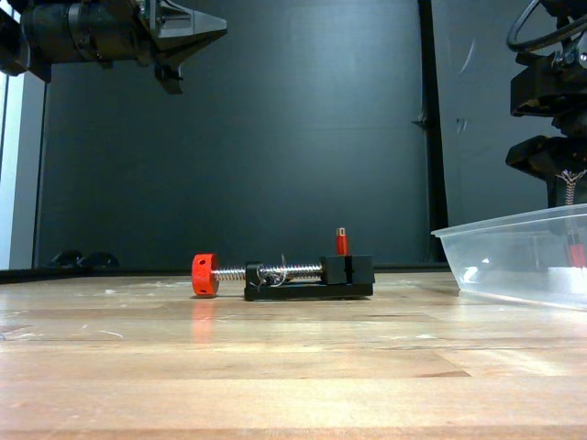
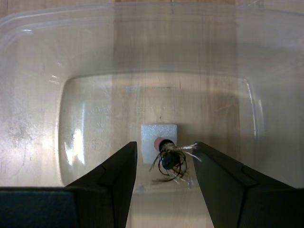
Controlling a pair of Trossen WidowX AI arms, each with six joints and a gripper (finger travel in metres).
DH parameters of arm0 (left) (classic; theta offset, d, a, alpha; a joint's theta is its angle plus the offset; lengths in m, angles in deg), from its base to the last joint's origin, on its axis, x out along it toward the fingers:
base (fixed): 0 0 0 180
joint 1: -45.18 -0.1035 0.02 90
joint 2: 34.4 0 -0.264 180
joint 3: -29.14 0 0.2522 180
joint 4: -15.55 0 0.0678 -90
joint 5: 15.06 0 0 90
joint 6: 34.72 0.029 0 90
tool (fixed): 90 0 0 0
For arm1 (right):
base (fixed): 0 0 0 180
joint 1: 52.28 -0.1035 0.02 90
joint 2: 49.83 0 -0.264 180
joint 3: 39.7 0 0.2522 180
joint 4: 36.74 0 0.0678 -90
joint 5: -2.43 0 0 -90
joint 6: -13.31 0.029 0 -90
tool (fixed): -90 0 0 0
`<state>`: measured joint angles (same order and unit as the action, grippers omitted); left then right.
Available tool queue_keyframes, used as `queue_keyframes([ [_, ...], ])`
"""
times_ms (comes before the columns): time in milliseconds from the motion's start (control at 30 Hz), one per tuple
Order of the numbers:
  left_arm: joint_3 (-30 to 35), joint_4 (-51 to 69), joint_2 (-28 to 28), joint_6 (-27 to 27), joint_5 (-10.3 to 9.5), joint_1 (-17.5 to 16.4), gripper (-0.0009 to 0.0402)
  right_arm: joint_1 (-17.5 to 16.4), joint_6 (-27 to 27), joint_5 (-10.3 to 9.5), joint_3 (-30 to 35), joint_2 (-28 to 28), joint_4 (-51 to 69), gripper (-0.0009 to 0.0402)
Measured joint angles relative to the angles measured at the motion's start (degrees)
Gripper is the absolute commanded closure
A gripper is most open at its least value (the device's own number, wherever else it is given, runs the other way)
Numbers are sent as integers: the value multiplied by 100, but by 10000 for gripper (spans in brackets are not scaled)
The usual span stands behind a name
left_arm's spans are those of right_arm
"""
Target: Pick the RCA connector and install on taskboard
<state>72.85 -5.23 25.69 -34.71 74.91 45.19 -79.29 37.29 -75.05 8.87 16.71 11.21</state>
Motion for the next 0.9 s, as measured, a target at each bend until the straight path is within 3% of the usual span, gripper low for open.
queue_keyframes([
  [433,0,0,0,0,0,0,393,2,-22,57,-142,223,-378,235],
  [900,-2,0,0,-2,-2,0,393,2,-35,59,-251,236,-505,281],
])
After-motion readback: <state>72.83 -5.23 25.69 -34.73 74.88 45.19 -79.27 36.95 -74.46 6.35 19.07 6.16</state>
